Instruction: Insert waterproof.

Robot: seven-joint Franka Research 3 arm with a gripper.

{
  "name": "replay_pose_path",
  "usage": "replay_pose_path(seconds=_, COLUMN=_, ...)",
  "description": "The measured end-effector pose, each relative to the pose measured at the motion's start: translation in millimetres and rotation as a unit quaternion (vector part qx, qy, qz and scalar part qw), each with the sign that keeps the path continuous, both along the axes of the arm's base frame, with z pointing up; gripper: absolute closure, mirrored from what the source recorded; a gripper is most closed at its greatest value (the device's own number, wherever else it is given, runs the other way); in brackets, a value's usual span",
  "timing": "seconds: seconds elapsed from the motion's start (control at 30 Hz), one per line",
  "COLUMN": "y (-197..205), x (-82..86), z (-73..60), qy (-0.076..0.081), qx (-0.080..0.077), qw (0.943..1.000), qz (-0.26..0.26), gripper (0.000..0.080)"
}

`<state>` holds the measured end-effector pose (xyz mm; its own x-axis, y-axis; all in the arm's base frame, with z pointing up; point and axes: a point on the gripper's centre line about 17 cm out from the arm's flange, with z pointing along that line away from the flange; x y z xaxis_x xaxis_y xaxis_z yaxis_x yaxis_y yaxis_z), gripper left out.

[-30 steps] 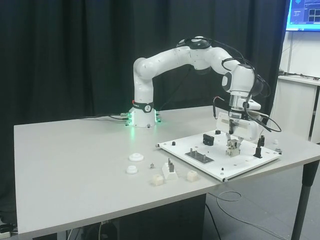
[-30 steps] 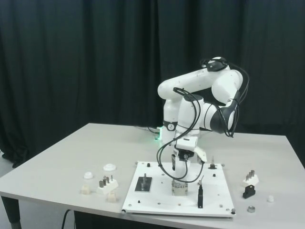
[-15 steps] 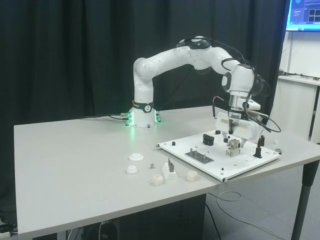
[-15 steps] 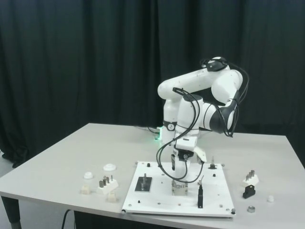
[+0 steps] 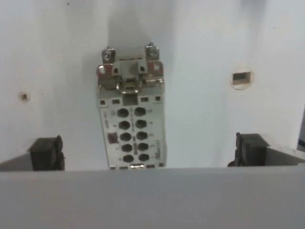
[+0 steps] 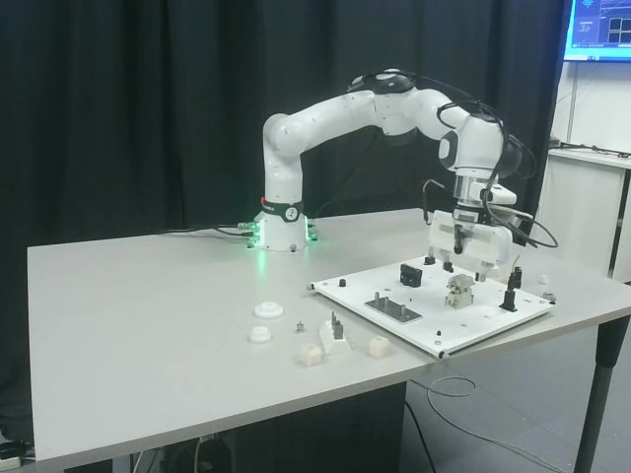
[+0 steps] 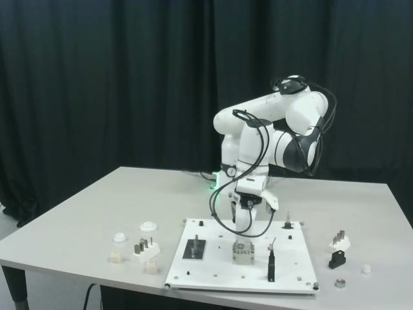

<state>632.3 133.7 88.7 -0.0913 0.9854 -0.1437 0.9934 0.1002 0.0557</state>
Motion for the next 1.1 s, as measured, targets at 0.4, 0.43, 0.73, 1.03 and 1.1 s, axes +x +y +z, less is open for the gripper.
replay_pose_path(seconds=0.4, y=5, x=15.1, z=11.8, qy=-0.005, qx=0.010, qw=0.9999, qz=-0.012, gripper=0.0003)
replay_pose_path(seconds=0.43, y=5, x=16.8, z=12.5, qy=-0.005, qx=0.012, qw=0.9999, qz=-0.012, gripper=0.0003)
replay_pose_path(seconds=0.73, y=5, x=27.9, z=15.6, qy=0.007, qx=0.023, qw=0.9996, qz=-0.013, gripper=0.0003)
replay_pose_path(seconds=1.03, y=5, x=32.6, z=13.5, qy=0.023, qx=0.034, qw=0.9991, qz=-0.013, gripper=0.0003)
replay_pose_path(seconds=1.1, y=5, x=32.9, z=12.4, qy=0.026, qx=0.035, qw=0.9990, qz=-0.013, gripper=0.0003)
